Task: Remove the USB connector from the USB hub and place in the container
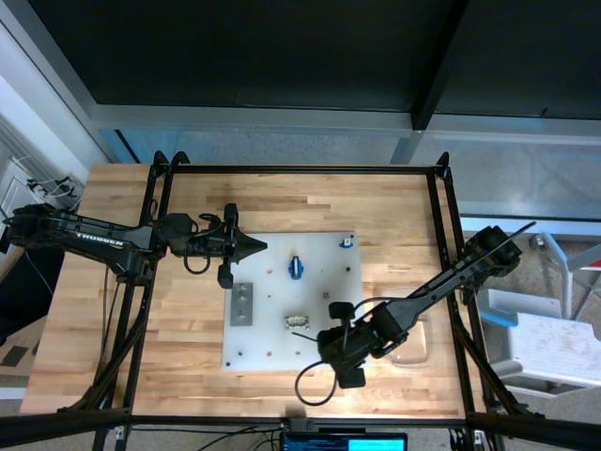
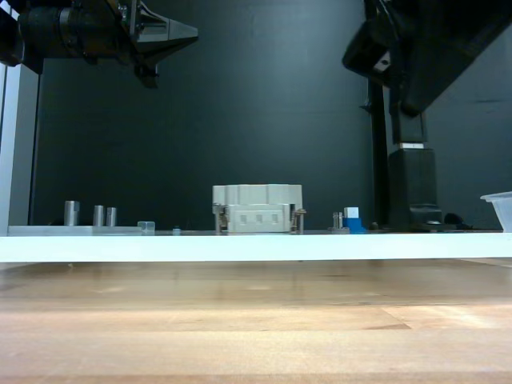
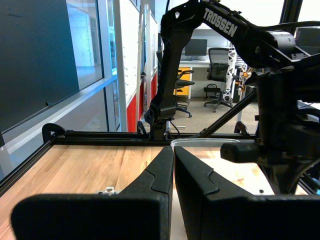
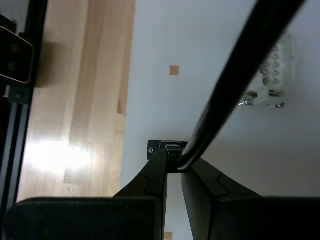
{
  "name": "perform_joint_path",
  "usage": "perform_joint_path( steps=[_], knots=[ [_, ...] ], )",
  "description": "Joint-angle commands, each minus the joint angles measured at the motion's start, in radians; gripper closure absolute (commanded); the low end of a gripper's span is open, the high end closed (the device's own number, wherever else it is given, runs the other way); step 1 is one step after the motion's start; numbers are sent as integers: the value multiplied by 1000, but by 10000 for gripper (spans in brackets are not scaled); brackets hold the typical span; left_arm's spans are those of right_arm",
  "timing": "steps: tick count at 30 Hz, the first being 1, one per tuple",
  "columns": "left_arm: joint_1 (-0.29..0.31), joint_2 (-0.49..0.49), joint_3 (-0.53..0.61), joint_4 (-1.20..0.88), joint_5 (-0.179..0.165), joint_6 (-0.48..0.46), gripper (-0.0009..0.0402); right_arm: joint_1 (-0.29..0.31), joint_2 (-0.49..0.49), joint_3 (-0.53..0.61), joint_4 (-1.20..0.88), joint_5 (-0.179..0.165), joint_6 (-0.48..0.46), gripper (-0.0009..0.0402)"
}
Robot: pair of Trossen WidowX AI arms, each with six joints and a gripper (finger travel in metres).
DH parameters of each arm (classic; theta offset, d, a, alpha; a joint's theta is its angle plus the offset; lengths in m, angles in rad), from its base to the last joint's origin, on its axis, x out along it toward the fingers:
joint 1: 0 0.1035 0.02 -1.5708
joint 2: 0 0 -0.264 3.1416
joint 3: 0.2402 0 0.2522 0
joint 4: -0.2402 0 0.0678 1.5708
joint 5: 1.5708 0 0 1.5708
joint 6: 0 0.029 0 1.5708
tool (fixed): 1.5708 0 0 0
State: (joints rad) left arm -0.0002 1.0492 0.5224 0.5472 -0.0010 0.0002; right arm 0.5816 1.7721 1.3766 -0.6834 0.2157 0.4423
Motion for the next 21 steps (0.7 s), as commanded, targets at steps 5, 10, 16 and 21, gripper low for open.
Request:
perform_joint_path(
  steps=[5, 10, 16, 21],
  knots=[
    [0, 0, 0, 0, 0, 0, 392, 32, -78, -100, 72, 82, 76, 393],
    [0, 0, 0, 0, 0, 0, 392, 44, -91, -130, 93, 98, 93, 393],
    [0, 0, 0, 0, 0, 0, 392, 45, -93, -132, 98, 95, 74, 393],
    [0, 0, 0, 0, 0, 0, 392, 45, -103, -130, 96, 70, 80, 393]
  ],
)
